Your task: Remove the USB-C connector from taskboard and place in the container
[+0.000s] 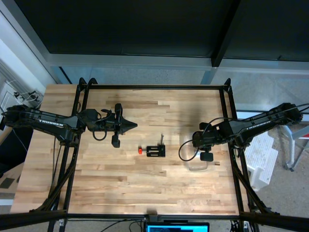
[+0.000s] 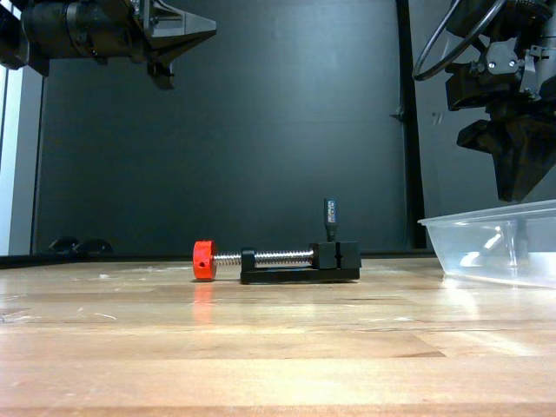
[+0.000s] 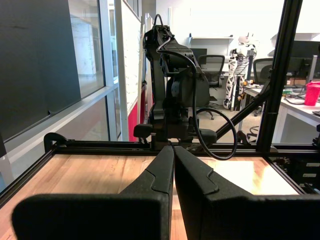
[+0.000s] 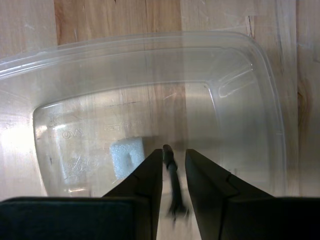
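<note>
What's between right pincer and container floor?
Right wrist view: only the USB-C connector, inside the open right pincer over the container. The left pincer, shut, hangs high left of taskboard.

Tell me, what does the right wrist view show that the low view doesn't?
Only the right wrist view: the USB-C connector between the parted fingers of the right end effector, seen from above against the floor of the container. Only the low view: the taskboard with its red-orange knob, and the left end effector hanging high at the left. Both: the clear container with the right end effector over it.
</note>
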Robot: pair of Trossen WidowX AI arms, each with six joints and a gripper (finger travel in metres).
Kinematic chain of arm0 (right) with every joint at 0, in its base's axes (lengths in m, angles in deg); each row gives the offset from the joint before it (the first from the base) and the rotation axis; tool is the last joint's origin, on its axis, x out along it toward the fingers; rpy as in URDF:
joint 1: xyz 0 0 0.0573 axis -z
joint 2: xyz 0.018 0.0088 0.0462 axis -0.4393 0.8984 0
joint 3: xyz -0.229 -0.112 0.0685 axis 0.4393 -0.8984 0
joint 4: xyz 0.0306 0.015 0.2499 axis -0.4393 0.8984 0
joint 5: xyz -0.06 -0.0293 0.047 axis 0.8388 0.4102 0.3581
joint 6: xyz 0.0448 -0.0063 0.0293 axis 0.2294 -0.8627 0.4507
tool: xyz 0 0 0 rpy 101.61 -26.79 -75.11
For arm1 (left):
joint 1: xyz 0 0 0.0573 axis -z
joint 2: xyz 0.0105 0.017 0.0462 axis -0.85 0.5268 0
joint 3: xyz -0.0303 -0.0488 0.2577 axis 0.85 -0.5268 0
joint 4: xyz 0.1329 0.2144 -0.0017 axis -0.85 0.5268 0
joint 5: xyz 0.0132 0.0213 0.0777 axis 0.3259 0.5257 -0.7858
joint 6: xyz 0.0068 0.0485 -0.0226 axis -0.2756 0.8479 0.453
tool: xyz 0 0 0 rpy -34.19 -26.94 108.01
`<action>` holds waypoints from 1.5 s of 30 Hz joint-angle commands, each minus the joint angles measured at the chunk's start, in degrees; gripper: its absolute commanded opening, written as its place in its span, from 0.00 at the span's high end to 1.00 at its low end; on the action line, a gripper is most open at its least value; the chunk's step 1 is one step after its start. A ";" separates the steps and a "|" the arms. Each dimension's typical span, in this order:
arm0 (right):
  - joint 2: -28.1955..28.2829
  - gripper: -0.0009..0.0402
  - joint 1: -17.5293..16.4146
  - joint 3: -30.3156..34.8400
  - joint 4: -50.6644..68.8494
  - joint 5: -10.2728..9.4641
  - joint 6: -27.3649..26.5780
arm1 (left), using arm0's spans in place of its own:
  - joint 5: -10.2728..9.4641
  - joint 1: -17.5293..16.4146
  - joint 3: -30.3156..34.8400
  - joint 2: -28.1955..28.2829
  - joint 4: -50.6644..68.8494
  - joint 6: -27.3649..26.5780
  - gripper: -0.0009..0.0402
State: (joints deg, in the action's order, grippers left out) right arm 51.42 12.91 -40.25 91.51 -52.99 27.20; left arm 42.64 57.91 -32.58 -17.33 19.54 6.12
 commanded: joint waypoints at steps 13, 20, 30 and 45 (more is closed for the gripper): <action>0.02 0.68 -0.13 0.85 0.00 -0.11 0.92 | 0.02 -0.02 0.00 0.02 -0.02 0.00 0.98; 0.02 0.66 -0.13 1.88 0.02 -0.11 0.90 | 0.02 -0.02 0.00 0.00 -0.02 0.00 0.98; 0.00 0.66 -0.13 2.12 -0.92 -0.13 0.96 | 0.02 0.00 0.00 0.00 -0.02 0.00 0.98; -5.01 0.90 3.08 2.32 -30.64 -0.20 -8.15 | 0.00 0.00 0.00 0.00 -0.02 0.00 0.98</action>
State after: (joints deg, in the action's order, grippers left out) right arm 46.37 15.38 -37.89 63.36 -53.19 20.10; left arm 42.64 57.91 -32.58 -17.33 19.54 6.12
